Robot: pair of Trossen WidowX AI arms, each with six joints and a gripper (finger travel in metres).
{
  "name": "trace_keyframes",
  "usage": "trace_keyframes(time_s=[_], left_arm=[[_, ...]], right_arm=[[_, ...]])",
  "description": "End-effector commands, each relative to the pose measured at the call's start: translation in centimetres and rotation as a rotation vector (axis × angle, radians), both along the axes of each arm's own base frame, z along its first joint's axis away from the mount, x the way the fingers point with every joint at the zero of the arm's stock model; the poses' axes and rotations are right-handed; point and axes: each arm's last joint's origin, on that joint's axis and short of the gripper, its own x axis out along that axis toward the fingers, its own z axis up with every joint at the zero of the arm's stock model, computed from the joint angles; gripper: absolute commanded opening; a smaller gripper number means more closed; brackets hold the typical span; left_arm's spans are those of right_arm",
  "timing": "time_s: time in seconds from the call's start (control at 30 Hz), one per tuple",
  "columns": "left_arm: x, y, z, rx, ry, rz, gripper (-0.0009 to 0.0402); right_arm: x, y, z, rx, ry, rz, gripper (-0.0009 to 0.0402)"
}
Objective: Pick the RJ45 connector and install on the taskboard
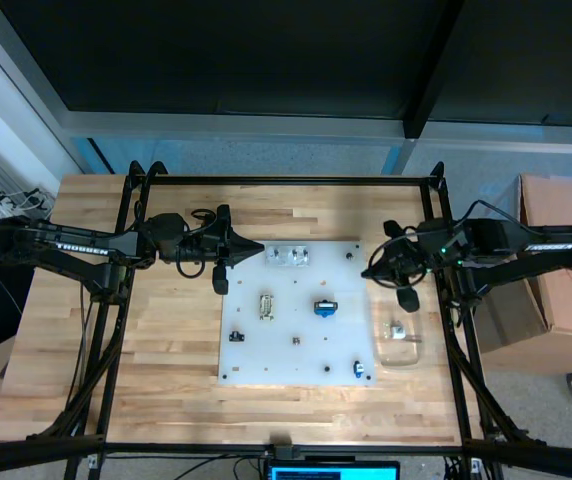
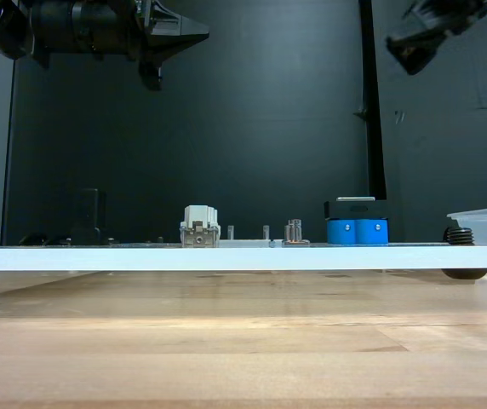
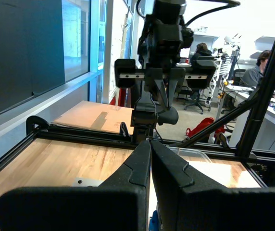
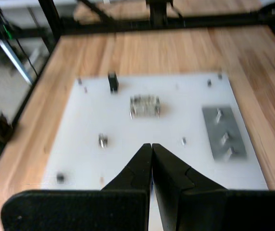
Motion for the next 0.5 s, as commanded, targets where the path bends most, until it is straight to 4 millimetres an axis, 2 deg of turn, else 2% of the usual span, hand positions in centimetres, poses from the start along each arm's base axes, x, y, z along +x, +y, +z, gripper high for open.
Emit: trace_keyframes(time_s=[0.03, 0.27, 0.5], left_arm=[[0.0, 0.0, 0.0, 0.0, 0.0, 0.0, 0.0], [0.0, 0.0, 0.0, 0.0, 0.0, 0.0, 0.0], [0.0, 0.0, 0.0, 0.0, 0.0, 0.0, 0.0]], right_arm=[[-0.8, 0.7, 0.4, -0.019, 0.072, 0.013, 0.0], [-2.0, 1.7, 1.0, 0.004, 0.219, 0.05, 0.0], [-2.7, 2.8, 0.5, 0.023, 0.37, 0.073, 0.0]])
